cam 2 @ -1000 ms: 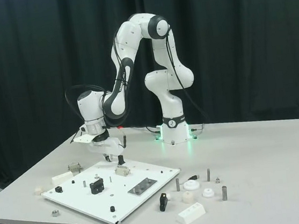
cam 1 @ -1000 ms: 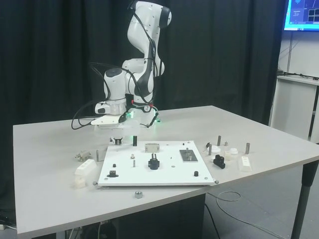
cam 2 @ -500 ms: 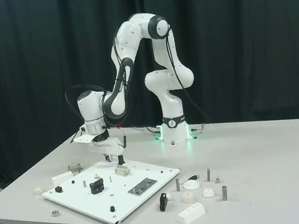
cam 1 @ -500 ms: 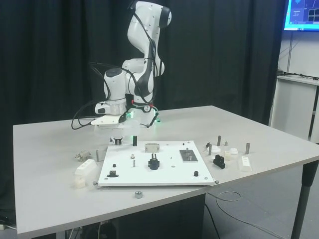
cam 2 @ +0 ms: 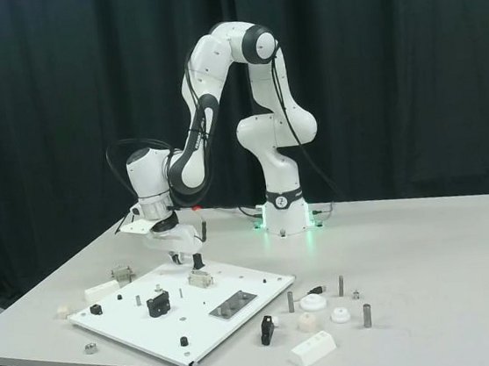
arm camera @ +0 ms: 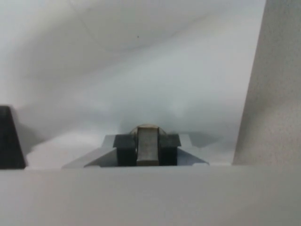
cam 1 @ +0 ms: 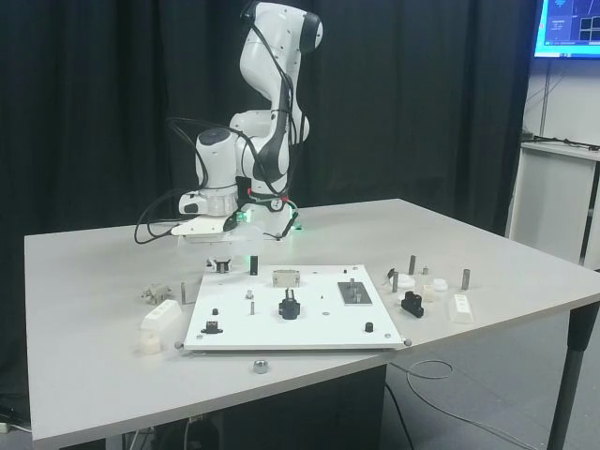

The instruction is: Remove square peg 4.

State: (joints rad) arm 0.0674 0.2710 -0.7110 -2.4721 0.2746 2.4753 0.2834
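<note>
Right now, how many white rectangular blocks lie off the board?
2. In the first room view: one white block left of the board, the other right of it. None looks hidden.

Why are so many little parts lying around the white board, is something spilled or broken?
Nothing looks damaged or spilled. Loose parts sit on the grey table beside the white board, and a small nut lies alone near its front edge. The gripper grips a peg at the board's back corner.

The white arm rises from its base, folds at the elbow and reaches down and forward, wrist pointing straight down. The tool (cam 1: 221, 265) sits low, its black fingers (arm camera: 124, 147) closed on a peg.
</note>
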